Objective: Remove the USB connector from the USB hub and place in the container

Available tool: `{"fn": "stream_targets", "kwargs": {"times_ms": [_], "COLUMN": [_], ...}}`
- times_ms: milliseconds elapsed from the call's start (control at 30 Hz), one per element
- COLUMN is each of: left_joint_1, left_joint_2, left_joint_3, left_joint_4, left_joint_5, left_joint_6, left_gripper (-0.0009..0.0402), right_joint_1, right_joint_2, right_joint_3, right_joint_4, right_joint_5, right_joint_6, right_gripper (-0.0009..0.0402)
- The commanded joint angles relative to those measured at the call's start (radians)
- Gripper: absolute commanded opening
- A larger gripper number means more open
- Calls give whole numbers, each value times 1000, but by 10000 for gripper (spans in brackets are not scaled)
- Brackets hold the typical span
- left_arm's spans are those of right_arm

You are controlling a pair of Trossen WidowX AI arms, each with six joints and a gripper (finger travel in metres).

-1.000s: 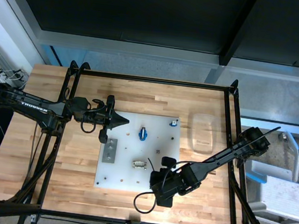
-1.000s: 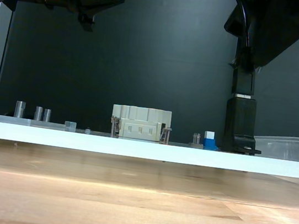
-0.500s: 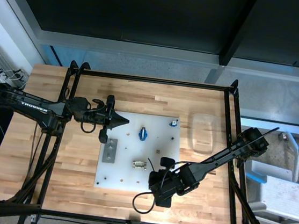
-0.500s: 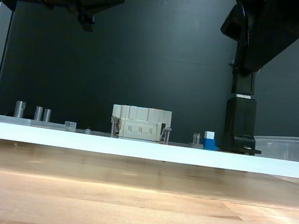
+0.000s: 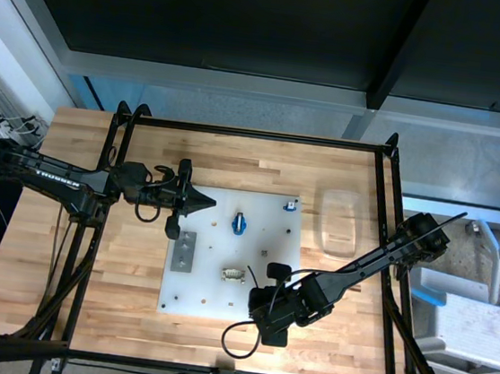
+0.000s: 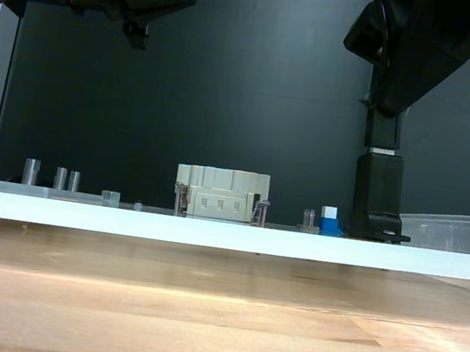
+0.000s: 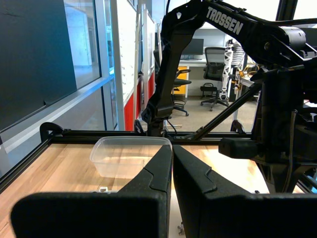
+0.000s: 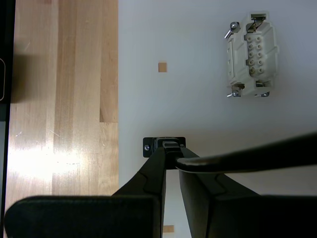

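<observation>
The USB hub [image 8: 149, 147] is a small black block near the white board's edge, and it rises as a black column [image 6: 377, 192] in the low view. The USB connector stands plugged in its top, a silver band [image 6: 381, 148] showing at the joint. Its thin black cable [image 8: 247, 156] trails off sideways. My right gripper [image 8: 171, 151] comes straight down on the plug and is shut on it; from above the gripper [image 5: 273, 320] hides the hub. The clear container [image 5: 341, 223] sits on the wood right of the board. My left gripper [image 5: 203, 202] hovers shut and empty over the board's far left.
A beige socket [image 5: 233, 275] stands on the white board [image 5: 210, 300] left of the hub. A blue clip [image 5: 239, 223] and a grey plate [image 5: 185, 252] with pegs lie further left. Black frame bars [image 5: 385, 193] border the table.
The right arm's upper body has edged slightly left over the plug. The connector, the hub and the left arm look the same.
</observation>
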Motion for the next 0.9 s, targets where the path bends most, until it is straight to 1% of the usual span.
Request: {"fn": "stream_targets", "kwargs": {"times_ms": [33,167,233,267,400,667,900], "left_joint_1": [0,0,0,0,0,0,0], "left_joint_2": [0,0,0,0,0,0,0], "left_joint_3": [0,0,0,0,0,0,0], "left_joint_4": [0,0,0,0,0,0,0], "left_joint_5": [0,0,0,0,0,0,0], "left_joint_6": [0,0,0,0,0,0,0], "left_gripper": [1,1,1,1,1,1,1], "right_joint_1": [-3,-14,-18,-19,-26,-40,-38], "right_joint_2": [0,0,0,0,13,66,65], "right_joint_3": [3,13,15,16,21,109,107], "right_joint_4": [-2,-5,-5,-6,-10,-89,-99], "right_joint_5": [0,-12,-28,-30,-30,-33,-33], "right_joint_6": [-14,-33,-43,-47,-54,-73,-50], "right_gripper": [0,0,0,0,0,0,0]}}
